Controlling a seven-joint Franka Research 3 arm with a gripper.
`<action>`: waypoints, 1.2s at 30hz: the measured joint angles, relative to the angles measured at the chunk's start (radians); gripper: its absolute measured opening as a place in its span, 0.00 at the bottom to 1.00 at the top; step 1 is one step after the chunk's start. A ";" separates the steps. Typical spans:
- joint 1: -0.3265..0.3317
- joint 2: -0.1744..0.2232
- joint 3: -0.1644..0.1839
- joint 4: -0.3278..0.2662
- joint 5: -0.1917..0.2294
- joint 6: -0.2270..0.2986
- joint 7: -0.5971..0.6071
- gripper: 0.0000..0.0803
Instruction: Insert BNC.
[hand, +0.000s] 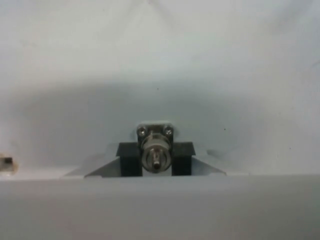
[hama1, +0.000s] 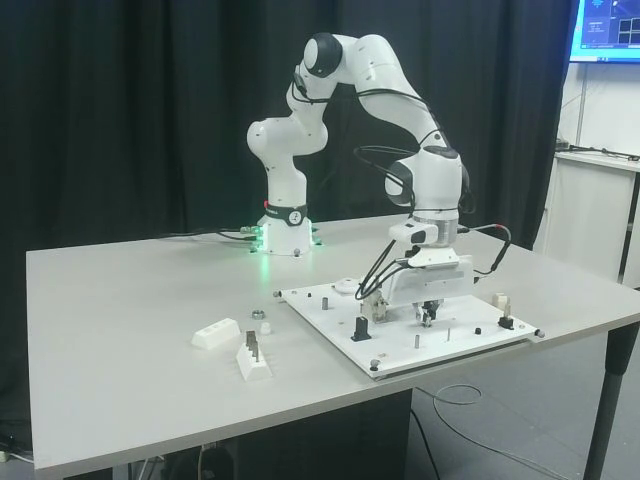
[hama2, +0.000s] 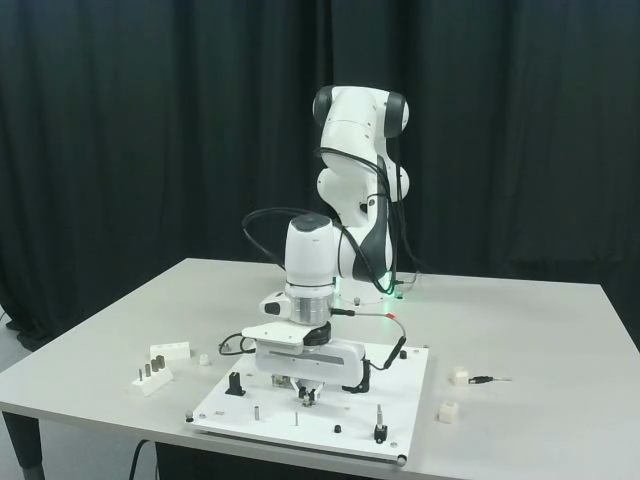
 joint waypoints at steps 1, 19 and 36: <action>0.000 0.000 0.000 0.000 0.002 0.000 0.000 0.15; -0.006 0.001 0.000 0.000 0.056 0.000 0.095 0.15; -0.006 0.001 0.000 0.001 0.056 -0.003 0.244 0.15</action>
